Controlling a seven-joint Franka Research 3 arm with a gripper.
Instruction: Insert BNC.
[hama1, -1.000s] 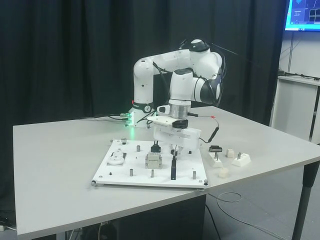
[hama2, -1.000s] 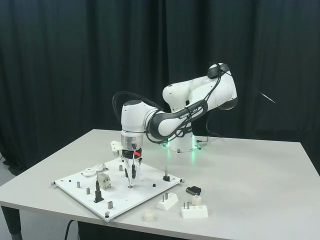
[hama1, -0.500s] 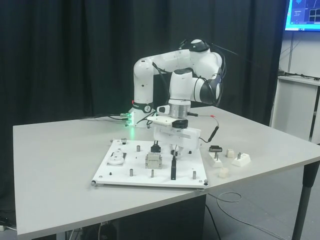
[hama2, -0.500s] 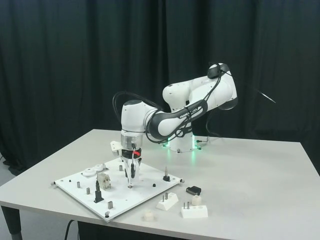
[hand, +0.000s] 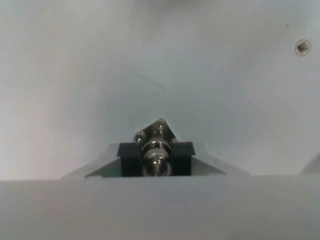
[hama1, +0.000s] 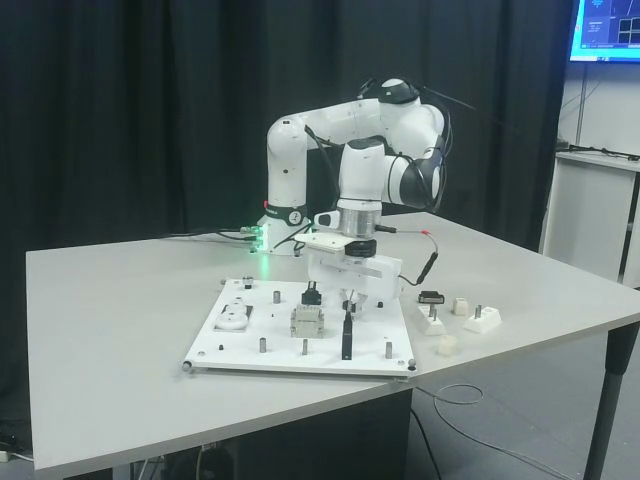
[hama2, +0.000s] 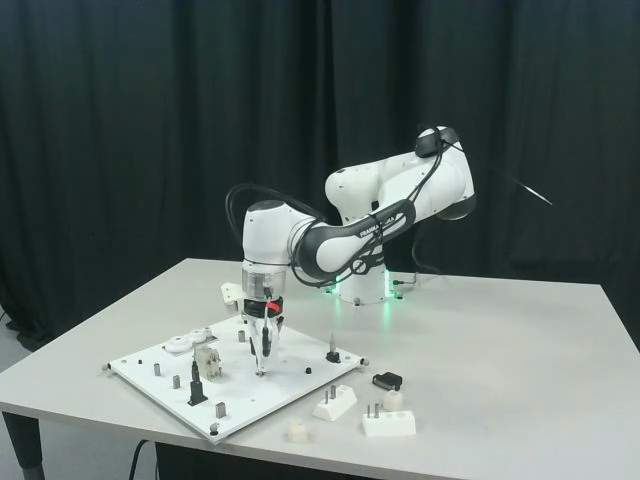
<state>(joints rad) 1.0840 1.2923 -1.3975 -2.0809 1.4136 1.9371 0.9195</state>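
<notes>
No legible txt, labels or nos. anywhere; small black marking on arm (hama2: 362, 231) too small to read.

You see black curtain (hama1: 150, 110) hanging in folds behind everything, filling whole backdrop in second room view too. Grey tabletop (hama1: 110, 330) wide and matte, dark leg (hama1: 600, 420) at your near right corner in first room view. Beyond it, white cabinet (hama1: 590, 215) stands by wall. Lit screen (hama1: 607, 30) glows high in upper right corner. Grey floor (hama1: 500, 440) below, thin cable (hama1: 455, 395) looped on it. Room light even, soft shadows only.
</notes>
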